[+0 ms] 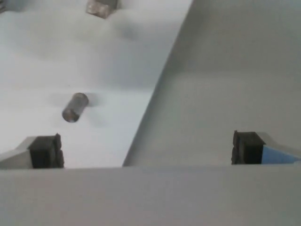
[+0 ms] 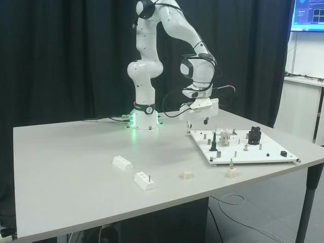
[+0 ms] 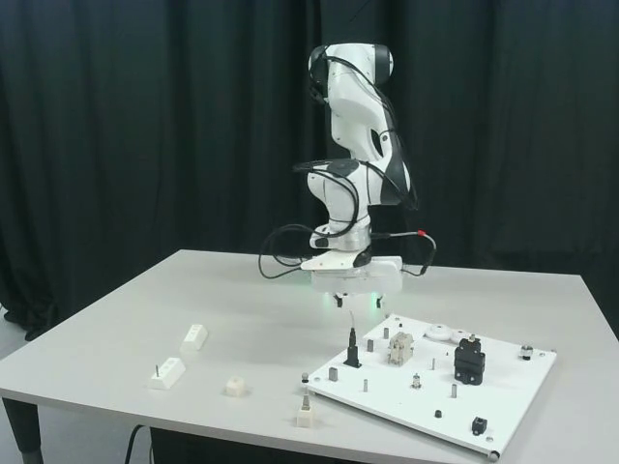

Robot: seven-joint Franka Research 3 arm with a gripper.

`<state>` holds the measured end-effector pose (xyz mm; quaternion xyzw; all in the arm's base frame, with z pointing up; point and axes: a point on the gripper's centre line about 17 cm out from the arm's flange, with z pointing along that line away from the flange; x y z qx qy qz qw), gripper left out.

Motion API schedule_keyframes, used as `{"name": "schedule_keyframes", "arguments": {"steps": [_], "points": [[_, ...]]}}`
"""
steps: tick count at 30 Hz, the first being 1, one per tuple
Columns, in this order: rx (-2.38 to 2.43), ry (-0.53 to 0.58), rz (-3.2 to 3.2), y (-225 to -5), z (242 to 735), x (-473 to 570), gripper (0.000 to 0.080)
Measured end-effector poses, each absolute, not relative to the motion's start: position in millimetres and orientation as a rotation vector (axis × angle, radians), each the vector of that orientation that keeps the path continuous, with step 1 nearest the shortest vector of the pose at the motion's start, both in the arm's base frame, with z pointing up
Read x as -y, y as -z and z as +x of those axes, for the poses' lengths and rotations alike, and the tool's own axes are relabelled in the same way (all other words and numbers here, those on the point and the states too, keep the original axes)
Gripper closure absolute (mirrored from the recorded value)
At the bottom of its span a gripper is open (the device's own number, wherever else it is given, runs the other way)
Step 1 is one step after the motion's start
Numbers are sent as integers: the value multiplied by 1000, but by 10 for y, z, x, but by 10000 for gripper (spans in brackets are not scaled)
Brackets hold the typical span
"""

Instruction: Pick round peg 1.

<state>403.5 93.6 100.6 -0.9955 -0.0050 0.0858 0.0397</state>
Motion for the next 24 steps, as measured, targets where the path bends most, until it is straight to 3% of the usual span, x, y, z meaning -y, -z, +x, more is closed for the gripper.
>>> {"name": "schedule_keyframes", "arguments": {"steps": [24], "points": [[-54,-254,-3035,-1467,4114,-304,3]]}}
